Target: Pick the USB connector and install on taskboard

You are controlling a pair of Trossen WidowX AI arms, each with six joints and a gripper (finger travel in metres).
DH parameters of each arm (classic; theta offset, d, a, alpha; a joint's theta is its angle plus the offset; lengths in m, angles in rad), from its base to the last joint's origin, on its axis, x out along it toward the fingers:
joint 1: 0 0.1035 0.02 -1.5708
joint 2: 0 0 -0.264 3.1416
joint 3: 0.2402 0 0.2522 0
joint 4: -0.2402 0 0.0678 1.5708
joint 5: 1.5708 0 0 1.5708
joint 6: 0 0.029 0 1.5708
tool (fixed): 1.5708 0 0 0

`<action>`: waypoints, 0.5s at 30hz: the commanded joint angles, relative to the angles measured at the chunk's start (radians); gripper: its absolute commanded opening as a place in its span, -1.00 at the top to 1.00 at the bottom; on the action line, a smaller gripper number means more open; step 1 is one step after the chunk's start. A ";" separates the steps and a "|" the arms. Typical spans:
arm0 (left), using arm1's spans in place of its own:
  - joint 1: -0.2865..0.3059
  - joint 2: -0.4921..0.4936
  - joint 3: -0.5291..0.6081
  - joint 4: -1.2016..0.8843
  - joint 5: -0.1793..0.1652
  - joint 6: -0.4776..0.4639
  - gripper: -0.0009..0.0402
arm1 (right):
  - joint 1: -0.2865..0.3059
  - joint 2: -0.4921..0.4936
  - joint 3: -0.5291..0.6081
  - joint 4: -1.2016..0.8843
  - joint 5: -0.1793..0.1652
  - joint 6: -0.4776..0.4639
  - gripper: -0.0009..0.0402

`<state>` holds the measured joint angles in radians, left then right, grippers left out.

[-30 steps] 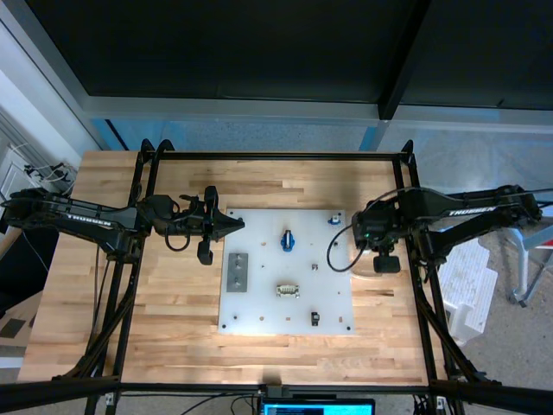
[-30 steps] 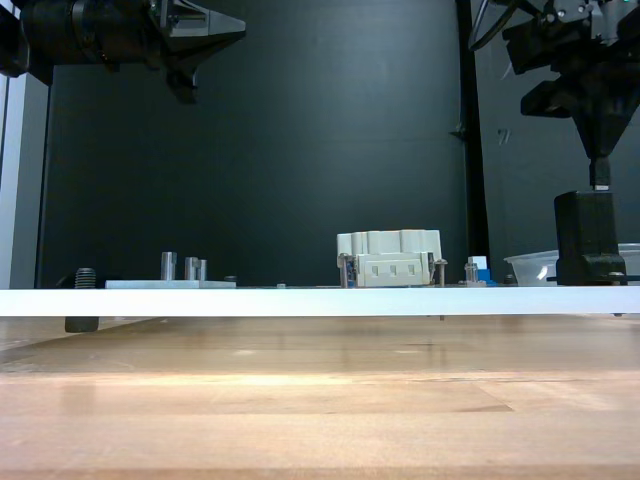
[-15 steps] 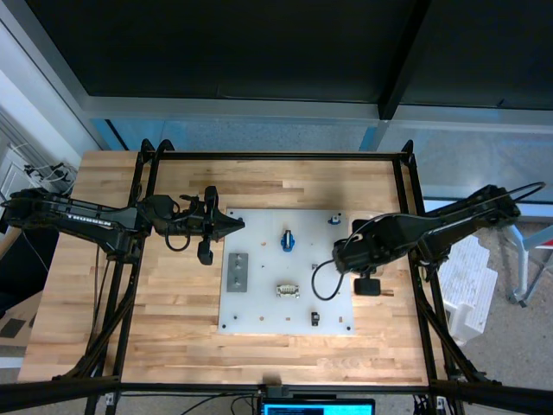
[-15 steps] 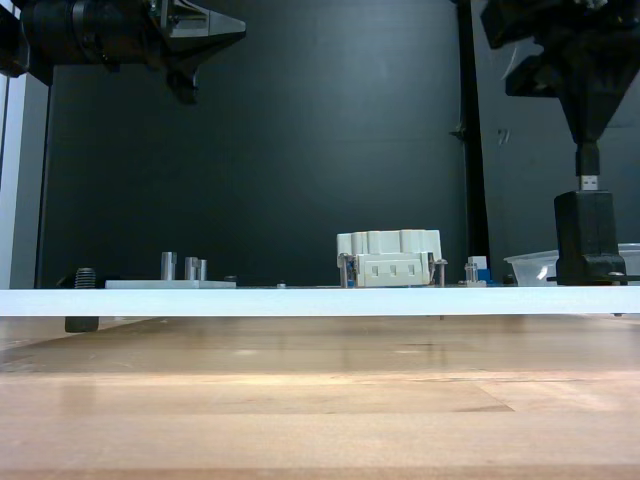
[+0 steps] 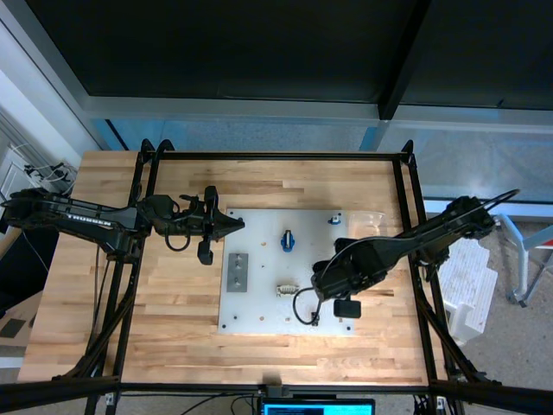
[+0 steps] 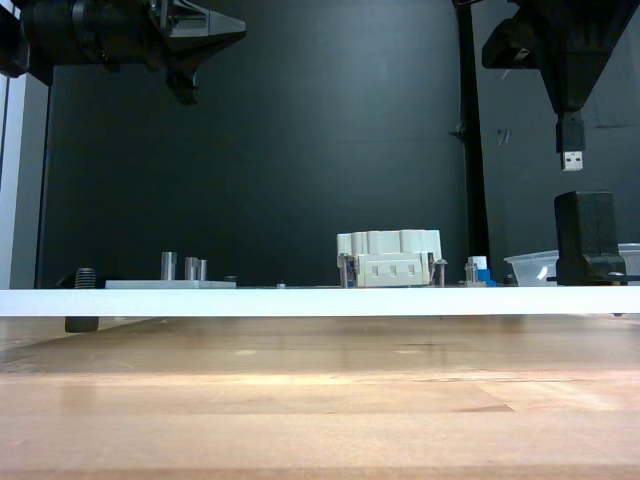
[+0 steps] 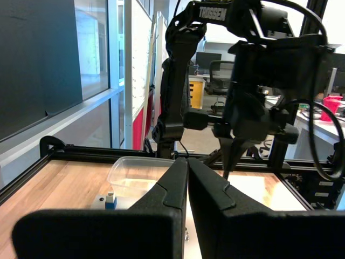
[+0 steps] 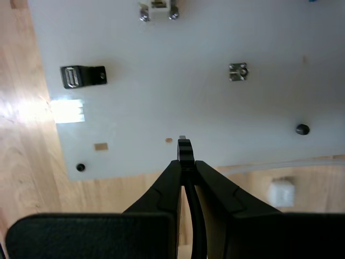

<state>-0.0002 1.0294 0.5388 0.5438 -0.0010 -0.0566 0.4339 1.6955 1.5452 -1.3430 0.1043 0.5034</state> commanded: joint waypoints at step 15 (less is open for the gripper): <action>0.000 0.000 0.000 0.000 0.000 0.000 0.96 | 0.062 0.167 0.184 0.002 -0.019 0.034 0.96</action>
<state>-0.0002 1.0294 0.5388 0.5438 -0.0013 -0.0566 0.4942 1.8542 1.7195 -1.3422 0.0841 0.5396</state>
